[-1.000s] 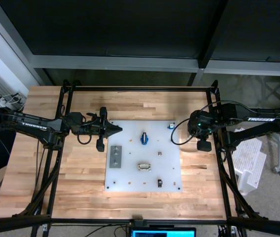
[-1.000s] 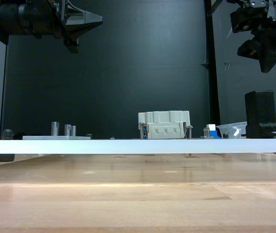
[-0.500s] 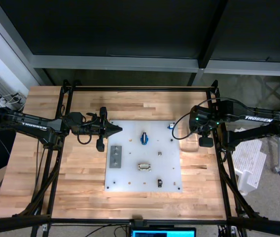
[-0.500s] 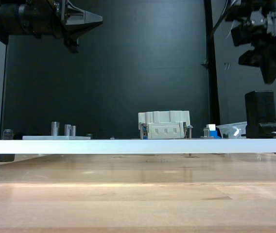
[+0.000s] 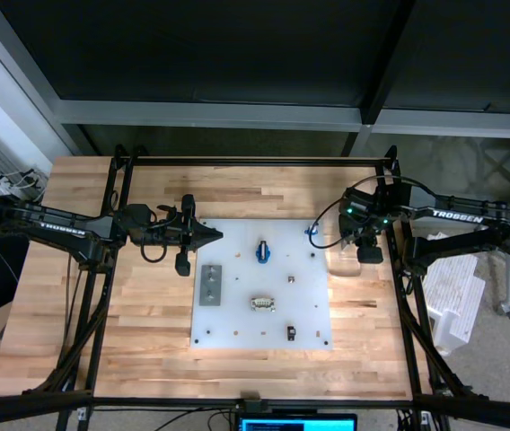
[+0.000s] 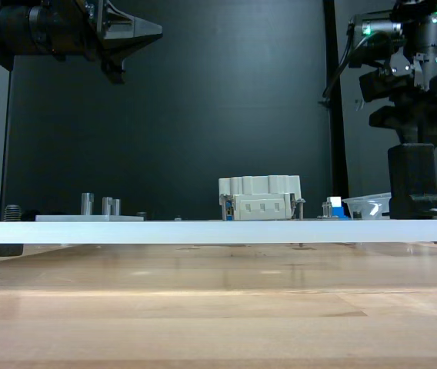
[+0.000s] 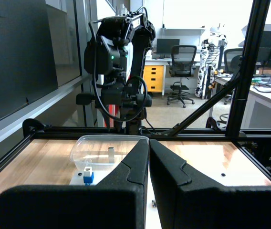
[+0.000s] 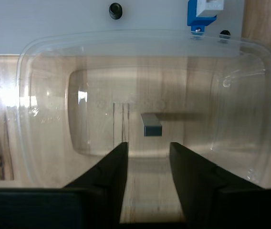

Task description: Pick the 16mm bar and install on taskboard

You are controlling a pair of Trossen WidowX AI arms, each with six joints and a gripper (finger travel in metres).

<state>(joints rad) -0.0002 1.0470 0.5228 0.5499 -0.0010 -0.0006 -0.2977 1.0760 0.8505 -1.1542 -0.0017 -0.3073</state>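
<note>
A short grey bar [image 8: 151, 125] stands inside a clear plastic tray [image 8: 250, 119] just off the right edge of the white taskboard [image 5: 237, 314]. My right gripper [image 8: 147, 160] hangs over that tray, pointing down, open, with the bar just ahead of the gap between its fingers and nothing held. The high view shows the right gripper [image 5: 364, 244] beside the board's far right corner. My left gripper [image 5: 208, 235] is shut and empty, held high over the board's left edge. From it I see the tray [image 7: 108, 149], the bar [image 7: 110, 153] and the right arm [image 7: 119, 71].
On the taskboard [image 6: 203, 231] sit a grey metal block [image 5: 211, 283], a blue fitting [image 5: 263, 252], a white connector [image 6: 261, 198], a black block [image 6: 412, 183] and a small blue fitting [image 8: 200, 12] near the tray. The black frame posts [image 5: 399, 269] flank the table.
The right arm swung back toward the table's far side, turned its gripper downward and lowered it over the clear tray. The left arm has not moved.
</note>
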